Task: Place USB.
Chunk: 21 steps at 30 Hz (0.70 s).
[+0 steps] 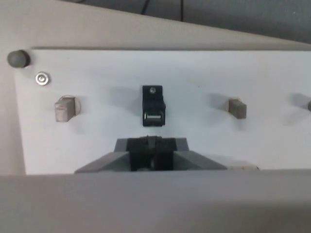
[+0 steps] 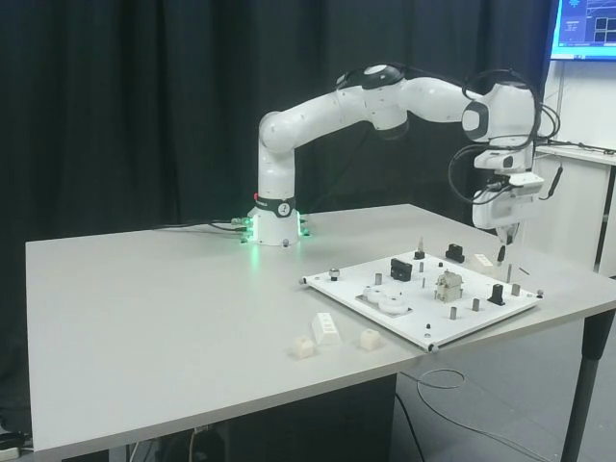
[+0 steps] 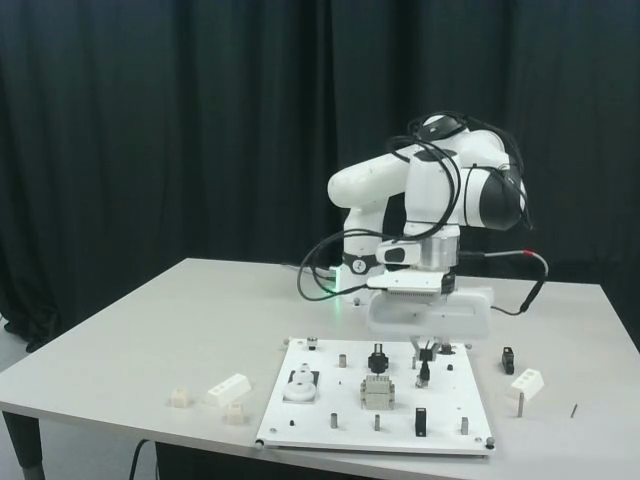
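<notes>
My gripper (image 3: 422, 356) hangs a little above the white board (image 3: 330, 425), shut on a small dark USB plug (image 3: 422, 378) that points down. In the wrist view the plug (image 1: 151, 146) sits between the grey fingers (image 1: 116, 160). The black USB socket block (image 1: 153, 106) stands on the board just ahead of it, between two grey pegs (image 1: 64, 108). That same socket (image 3: 421, 420) is near the board's front edge, apart from the plug. The first room view shows the gripper (image 2: 501, 241) above the board's far right side, with the socket (image 2: 497, 294) lower down.
The board carries a white gear (image 3: 300, 385), a grey block (image 3: 376, 392), a black part (image 3: 379, 359) and several pegs. Three small white blocks (image 3: 228, 388) lie on the table left of the board. A white block (image 3: 526, 383) and a black piece (image 3: 507, 360) lie to its right.
</notes>
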Each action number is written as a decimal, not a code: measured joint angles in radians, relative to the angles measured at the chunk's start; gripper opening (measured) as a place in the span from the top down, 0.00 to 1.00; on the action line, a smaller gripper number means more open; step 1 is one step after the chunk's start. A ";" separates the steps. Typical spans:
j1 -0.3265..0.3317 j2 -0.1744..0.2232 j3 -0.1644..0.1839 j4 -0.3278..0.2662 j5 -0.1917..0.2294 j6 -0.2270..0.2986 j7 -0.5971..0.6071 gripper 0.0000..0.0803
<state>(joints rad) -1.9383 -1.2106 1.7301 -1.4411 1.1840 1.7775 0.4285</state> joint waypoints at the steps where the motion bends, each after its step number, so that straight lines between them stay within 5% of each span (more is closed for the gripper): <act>1: 0.000 0.001 -0.004 0.002 0.000 -0.006 0.003 0.97; 21: -0.006 0.001 -0.022 0.011 -0.014 -0.023 0.008 0.97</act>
<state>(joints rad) -1.9444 -1.2099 1.7082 -1.4304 1.1700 1.7542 0.4363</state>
